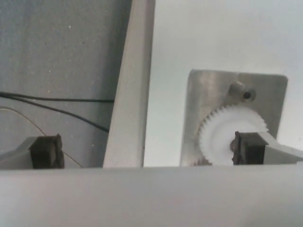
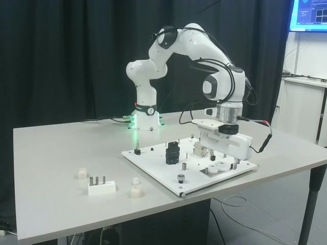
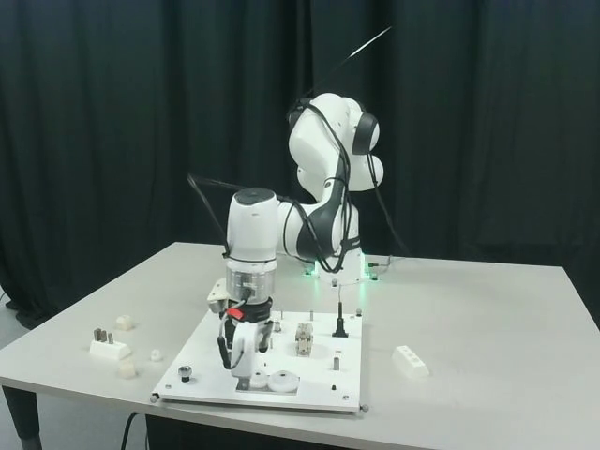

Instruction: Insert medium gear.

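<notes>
A white toothed gear lies flat on the grey metal plate at the front corner of the white board. A bare metal peg stands on the same plate beside it. My gripper is open, its jaws wide apart. One black fingertip covers the gear's centre, and the other fingertip hangs past the board's edge. In the room views the gripper hovers low over two white gears, also seen from the other side as gears under the gripper.
The board carries a black block, a black post and several small pegs. A white holder with pegs and small white parts lie on the grey table. A white block lies beside the board. Black cables run below the table edge.
</notes>
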Motion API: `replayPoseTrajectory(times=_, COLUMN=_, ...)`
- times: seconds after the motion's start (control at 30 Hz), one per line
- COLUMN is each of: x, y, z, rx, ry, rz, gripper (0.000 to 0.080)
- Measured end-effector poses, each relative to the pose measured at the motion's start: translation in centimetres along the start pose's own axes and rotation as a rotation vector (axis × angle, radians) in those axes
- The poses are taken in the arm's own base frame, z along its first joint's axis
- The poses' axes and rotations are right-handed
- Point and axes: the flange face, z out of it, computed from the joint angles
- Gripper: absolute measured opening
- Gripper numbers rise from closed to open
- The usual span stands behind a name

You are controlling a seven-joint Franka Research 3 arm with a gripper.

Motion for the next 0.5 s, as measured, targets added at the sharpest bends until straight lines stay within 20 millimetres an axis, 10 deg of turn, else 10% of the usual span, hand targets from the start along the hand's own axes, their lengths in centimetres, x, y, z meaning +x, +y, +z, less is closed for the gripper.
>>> replayPoseTrajectory(times=0.5, x=1.0, y=-1.0, z=-1.4, rx=-0.01, ry=0.084, rz=-0.032, gripper=0.08)
